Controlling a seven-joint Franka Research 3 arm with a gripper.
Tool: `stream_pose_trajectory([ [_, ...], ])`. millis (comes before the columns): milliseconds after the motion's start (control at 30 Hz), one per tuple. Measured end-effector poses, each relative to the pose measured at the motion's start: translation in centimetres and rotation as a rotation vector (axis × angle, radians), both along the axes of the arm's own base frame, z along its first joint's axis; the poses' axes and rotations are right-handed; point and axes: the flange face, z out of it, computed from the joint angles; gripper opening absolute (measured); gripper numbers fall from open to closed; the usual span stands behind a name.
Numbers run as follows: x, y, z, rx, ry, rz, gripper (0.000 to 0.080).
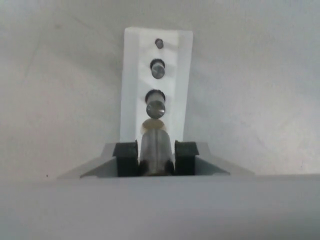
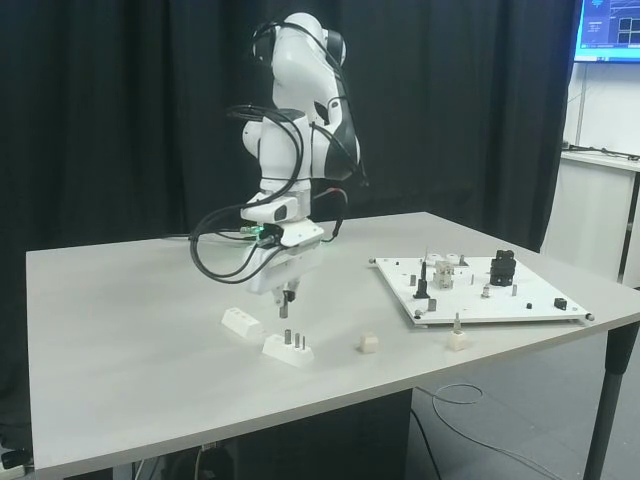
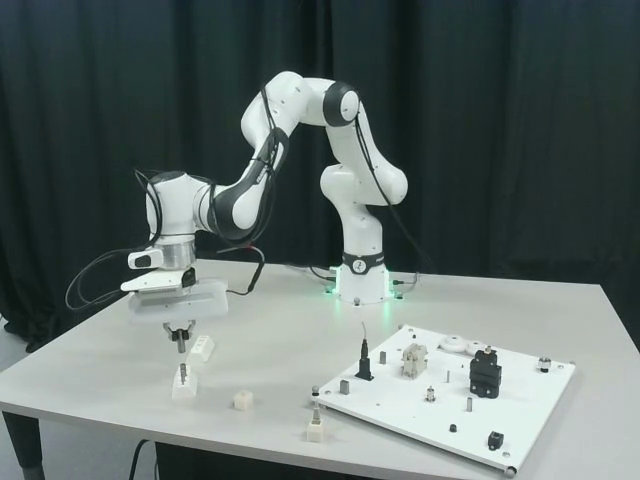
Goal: Insert round peg 4.
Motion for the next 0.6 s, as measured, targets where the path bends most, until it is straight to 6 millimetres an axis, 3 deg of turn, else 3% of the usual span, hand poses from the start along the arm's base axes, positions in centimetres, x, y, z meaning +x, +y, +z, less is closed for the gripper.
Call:
stream_pose_trajectory([
  [300, 1.1, 3.0, 2.0, 0.016, -0.011, -0.030, 0.0153],
  [600, 2.5, 8.6, 4.0, 0.041, 0.007, -0.092, 0.0153],
])
